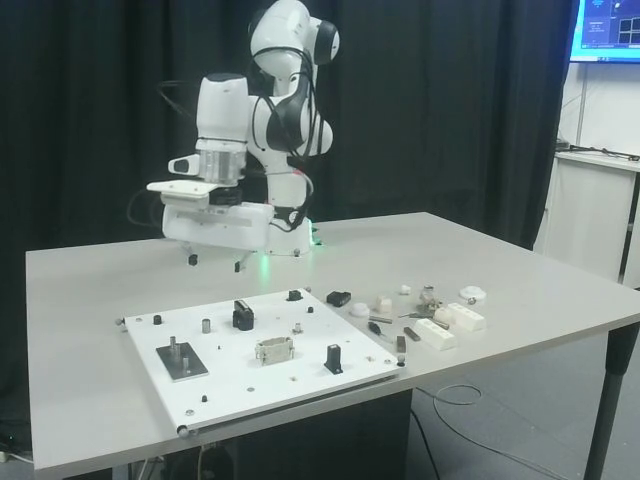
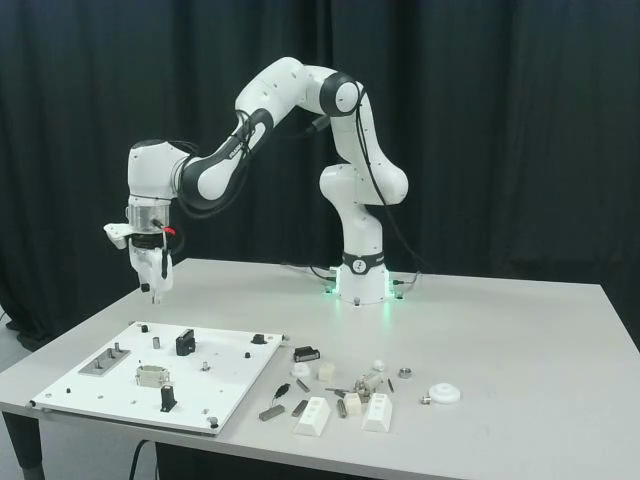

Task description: Remove round peg 4.

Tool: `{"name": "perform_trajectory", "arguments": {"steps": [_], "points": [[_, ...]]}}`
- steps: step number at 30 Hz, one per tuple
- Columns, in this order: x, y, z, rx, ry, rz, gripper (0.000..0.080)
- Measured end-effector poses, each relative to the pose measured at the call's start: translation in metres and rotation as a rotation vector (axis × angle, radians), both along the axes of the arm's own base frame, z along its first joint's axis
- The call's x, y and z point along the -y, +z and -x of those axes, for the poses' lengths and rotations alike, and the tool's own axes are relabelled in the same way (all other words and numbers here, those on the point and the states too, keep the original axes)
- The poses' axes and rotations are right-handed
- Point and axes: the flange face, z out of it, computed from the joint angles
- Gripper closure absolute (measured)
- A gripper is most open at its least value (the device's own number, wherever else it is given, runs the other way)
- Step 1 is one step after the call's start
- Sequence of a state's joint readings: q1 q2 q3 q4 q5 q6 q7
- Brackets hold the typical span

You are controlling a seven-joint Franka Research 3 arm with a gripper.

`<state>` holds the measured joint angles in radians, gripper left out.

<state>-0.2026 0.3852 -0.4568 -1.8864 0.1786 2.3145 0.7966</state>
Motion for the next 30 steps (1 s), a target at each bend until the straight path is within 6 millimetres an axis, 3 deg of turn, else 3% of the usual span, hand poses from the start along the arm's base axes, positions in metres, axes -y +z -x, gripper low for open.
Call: {"name": "perform_trajectory", "arguments": {"steps": [30], "points": [[0.022,-0.071,0.014,-0.066,0.016,-0.075,0.0003]]}}
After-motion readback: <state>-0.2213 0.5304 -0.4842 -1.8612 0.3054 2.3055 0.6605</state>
